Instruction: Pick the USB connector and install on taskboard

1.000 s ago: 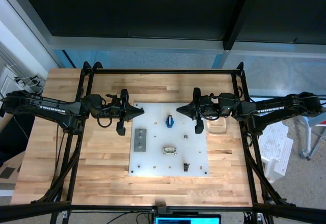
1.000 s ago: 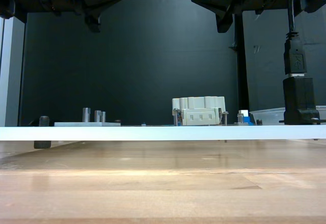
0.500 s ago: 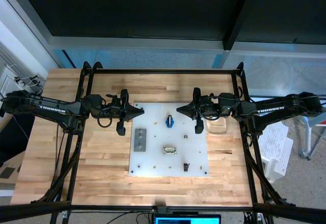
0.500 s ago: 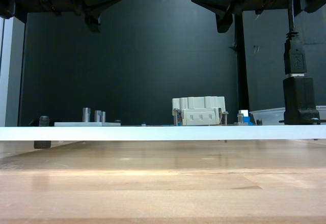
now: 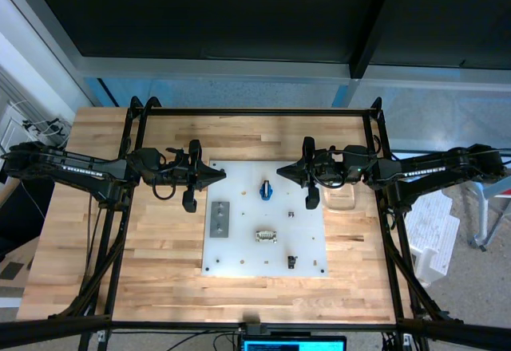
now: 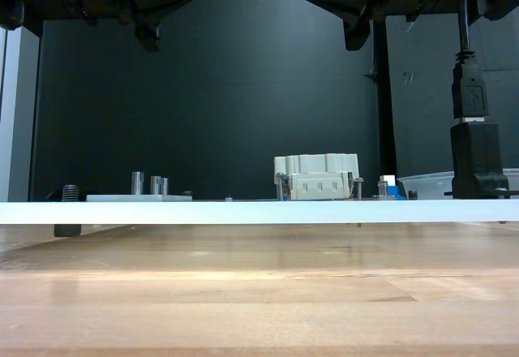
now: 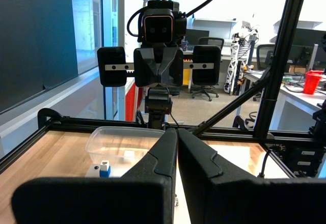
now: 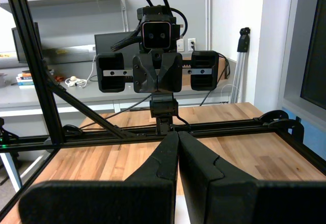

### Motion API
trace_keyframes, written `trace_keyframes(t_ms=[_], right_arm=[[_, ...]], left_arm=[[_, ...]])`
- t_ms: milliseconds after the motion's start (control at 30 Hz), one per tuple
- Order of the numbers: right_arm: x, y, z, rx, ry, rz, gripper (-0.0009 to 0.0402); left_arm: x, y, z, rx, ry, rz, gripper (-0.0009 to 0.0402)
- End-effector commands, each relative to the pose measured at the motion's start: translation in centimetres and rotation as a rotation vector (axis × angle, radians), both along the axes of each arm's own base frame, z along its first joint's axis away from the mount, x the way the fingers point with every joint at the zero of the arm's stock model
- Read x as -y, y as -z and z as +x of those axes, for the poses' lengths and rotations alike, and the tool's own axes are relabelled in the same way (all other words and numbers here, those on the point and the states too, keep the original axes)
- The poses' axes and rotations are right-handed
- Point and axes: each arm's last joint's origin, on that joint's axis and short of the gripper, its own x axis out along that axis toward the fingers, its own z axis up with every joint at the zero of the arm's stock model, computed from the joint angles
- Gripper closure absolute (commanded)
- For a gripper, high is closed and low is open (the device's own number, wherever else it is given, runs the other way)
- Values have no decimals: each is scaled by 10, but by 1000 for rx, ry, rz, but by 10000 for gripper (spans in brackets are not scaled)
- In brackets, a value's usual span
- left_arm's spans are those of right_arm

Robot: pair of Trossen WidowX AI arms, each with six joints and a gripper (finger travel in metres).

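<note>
The white taskboard (image 5: pixel 239 249) lies in the middle of the table, carrying a grey block (image 5: pixel 219 218), a blue part (image 5: pixel 266 190) and a silver socket (image 5: pixel 266 236). The black USB connector (image 6: pixel 471 96) stands upright in a small black part (image 6: pixel 478 162) at the board's near right (image 5: pixel 292 261), its cable rising out of view. No gripper touches it. My left gripper (image 5: pixel 223 174) hovers shut high over the board's far left edge. My right gripper (image 5: pixel 278 172) hovers shut above the far right. Both point inward at each other, fingers pressed together (image 7: pixel 177 132) (image 8: pixel 178 135).
A clear plastic tray (image 5: pixel 342 199) sits on the wood just right of the board, under the right arm. A black frame (image 5: pixel 255 112) runs around the table. A laptop screen (image 5: pixel 293 343) shows at the near edge.
</note>
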Motion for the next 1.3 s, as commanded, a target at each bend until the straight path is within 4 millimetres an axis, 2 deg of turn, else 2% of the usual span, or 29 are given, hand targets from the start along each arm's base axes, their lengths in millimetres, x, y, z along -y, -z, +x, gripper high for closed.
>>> trace_keyframes(t_ms=[33,1300], right_arm=[[0,0,0,0,-1,1,393],[0,2,0,-17,-1,0,393]], left_arm=[[0,0,0,0,0,0,393],[0,0,0,0,0,0,393]])
